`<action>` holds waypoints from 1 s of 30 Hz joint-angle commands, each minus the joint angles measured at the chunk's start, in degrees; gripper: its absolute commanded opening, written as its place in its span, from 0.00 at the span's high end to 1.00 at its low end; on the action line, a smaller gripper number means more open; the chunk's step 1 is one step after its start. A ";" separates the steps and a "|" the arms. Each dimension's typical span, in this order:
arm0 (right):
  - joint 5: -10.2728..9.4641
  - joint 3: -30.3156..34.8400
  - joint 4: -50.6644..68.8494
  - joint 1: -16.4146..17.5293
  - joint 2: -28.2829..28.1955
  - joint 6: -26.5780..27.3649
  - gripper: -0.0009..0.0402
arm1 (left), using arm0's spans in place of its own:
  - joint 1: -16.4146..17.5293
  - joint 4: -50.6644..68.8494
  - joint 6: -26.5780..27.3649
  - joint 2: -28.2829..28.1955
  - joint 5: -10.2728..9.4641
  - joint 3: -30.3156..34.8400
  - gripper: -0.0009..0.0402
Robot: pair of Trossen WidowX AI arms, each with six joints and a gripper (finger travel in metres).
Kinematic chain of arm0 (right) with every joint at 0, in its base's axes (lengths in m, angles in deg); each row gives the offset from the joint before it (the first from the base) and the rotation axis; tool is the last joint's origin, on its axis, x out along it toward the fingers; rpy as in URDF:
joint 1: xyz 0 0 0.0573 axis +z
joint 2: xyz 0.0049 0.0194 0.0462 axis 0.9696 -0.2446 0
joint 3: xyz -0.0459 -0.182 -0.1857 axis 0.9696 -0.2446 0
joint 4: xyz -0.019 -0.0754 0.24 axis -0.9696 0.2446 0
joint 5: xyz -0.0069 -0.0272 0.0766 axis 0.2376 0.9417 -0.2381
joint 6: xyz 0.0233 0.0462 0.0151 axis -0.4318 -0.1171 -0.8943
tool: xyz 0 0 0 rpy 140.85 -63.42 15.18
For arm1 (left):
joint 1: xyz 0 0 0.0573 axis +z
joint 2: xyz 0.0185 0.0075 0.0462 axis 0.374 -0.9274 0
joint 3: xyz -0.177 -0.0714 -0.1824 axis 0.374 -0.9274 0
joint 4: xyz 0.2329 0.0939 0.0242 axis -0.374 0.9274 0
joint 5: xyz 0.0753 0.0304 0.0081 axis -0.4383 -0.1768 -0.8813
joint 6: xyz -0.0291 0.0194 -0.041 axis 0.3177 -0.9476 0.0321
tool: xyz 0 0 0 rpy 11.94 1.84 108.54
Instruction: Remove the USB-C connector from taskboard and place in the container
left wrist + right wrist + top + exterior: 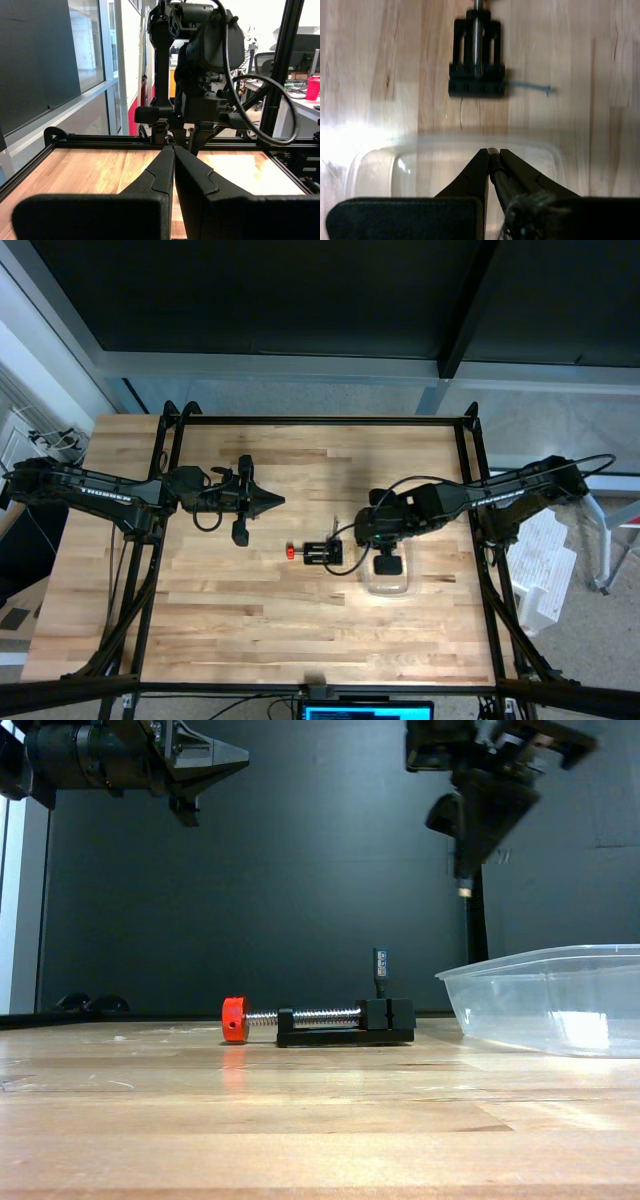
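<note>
My right gripper (491, 151) is shut on the USB-C connector (493, 163), a slim dark stick pinched between its fingertips. In the low view the connector (463, 880) hangs tip down from the gripper (466, 855), high over the near end of the container (560, 1000). The clear container (375, 167) lies directly below the fingers. The taskboard (476, 65), a black clamp with a red knob (234, 1019), sits on the table just beyond the container's rim. My left gripper (173, 150) is shut on nothing and hovers well left of the taskboard (322, 552).
A thin bluish-grey sliver (530, 87) stands at the end of the taskboard that faces the container. A black frame rail (320, 421) borders the wooden table. Open wood lies in front of the taskboard and the container (390, 586).
</note>
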 commanded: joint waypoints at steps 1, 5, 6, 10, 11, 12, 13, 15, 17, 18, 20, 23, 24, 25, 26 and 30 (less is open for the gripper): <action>0.11 -3.74 -0.66 0.48 2.40 -0.50 0.98 | 0.02 -0.02 -0.02 -0.02 0.00 0.00 0.98; 0.11 -8.57 -1.46 0.90 5.44 -1.86 0.98 | 0.00 0.00 -0.02 0.00 0.02 0.00 0.98; 0.13 -9.62 -1.51 1.07 6.21 -2.16 0.98 | 0.02 0.00 -0.02 -0.02 0.02 0.00 0.98; 0.13 -13.09 -1.57 1.90 8.48 -3.41 0.98 | 0.02 -0.02 -0.02 0.00 0.02 0.00 0.98; 0.15 -13.79 -1.68 1.99 8.98 -3.43 0.98 | 0.00 0.00 -0.02 -0.02 0.02 0.00 0.98; 0.15 -14.49 -1.79 2.05 9.44 -3.50 0.98 | 0.00 -0.02 -0.02 -0.02 0.00 0.00 0.98; 0.13 -15.08 -1.79 2.14 9.88 -3.56 0.97 | 0.02 0.00 -0.02 0.00 0.02 0.00 0.98; 0.15 -15.98 -1.77 2.29 10.54 -3.56 0.96 | 0.00 -0.02 -0.02 0.00 0.00 0.00 0.98; 0.24 -16.44 -1.77 2.32 10.93 -3.58 0.94 | 0.02 -0.02 -0.02 -0.02 0.02 0.00 0.98; 0.33 -16.55 -1.77 2.34 11.04 -3.78 0.93 | 0.00 0.00 -0.02 0.00 0.00 0.00 0.98; 1.44 -16.57 -1.75 2.38 11.23 -4.33 0.90 | 0.00 -0.02 -0.02 0.00 0.02 0.00 0.98; 1.68 -16.57 -1.77 2.43 11.26 -4.42 0.86 | 0.00 0.00 -0.02 0.00 0.00 0.00 0.98; 1.68 -16.57 -1.77 2.43 11.26 -4.42 0.84 | 0.02 0.00 -0.02 0.00 0.00 0.00 0.98; 1.68 -16.57 -1.79 2.45 11.26 -4.44 0.82 | 0.00 0.00 -0.02 0.00 0.02 0.00 0.98; 1.68 -16.57 -1.79 2.45 11.26 -4.44 0.81 | 0.02 0.00 -0.02 0.00 0.02 0.00 0.98; 1.62 -16.35 -1.81 2.54 11.26 -4.61 0.74 | 0.00 -0.02 -0.02 0.00 0.02 0.00 0.98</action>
